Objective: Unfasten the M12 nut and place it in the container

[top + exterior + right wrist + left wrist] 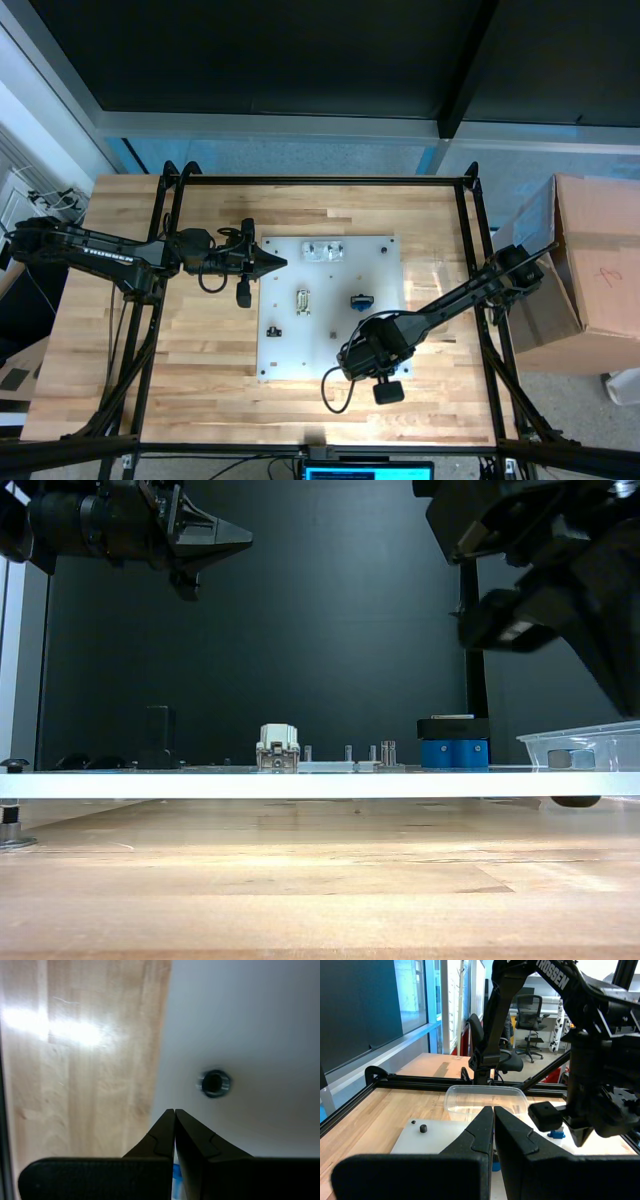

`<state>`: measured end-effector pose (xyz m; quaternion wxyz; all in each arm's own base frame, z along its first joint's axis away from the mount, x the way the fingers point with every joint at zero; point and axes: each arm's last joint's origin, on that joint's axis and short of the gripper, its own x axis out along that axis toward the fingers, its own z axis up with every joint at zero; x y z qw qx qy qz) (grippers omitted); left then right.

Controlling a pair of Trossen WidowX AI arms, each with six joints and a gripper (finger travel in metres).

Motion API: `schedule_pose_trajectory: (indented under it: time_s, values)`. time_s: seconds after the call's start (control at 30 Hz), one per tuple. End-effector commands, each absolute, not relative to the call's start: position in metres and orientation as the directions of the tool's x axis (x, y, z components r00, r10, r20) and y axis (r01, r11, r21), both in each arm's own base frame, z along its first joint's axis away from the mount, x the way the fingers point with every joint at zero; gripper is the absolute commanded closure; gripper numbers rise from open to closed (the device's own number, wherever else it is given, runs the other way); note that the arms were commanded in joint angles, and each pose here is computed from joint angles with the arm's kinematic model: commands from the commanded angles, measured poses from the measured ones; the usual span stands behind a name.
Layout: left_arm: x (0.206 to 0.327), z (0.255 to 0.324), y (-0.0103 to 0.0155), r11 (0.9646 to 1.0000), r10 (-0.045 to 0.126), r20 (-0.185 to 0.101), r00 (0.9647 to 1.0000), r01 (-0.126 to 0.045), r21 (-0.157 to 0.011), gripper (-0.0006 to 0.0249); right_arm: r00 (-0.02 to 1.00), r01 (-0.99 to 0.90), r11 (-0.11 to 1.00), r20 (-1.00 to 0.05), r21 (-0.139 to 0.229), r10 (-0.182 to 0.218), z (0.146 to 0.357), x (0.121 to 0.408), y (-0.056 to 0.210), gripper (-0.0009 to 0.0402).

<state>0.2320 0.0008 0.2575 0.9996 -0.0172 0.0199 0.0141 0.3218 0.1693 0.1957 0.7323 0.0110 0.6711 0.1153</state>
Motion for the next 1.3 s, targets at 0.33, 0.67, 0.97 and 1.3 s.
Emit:
schedule_pose_trajectory:
  time_s: [0.33,0.67,0.97,1.3]
  values:
    - [0.232,0.2576,0.0007,0.999,0.027,-0.04,0.9988,-0.028,-0.034,0.0243,0.124,-0.095,0.987,-0.982,0.131,0.142,0.18,0.322,0.168,0.0394]
    - [0.232,0.2576,0.0007,0.999,0.027,-0.04,0.9988,-0.028,-0.034,0.0243,0.123,-0.087,0.992,-0.987,0.094,0.104,0.18,0.321,0.166,0.0394]
    - [0.232,0.2576,0.0007,0.999,0.027,-0.04,0.9988,-0.028,-0.034,0.0243,0.191,0.063,0.985,-0.967,-0.158,-0.167,0.189,0.317,0.155,0.0394]
    - [0.232,0.2576,0.0007,0.999,0.027,-0.04,0.9988,-0.028,-0.034,0.0243,0.15,0.071,0.997,-0.988,-0.024,-0.035,0.205,0.312,0.157,0.0393]
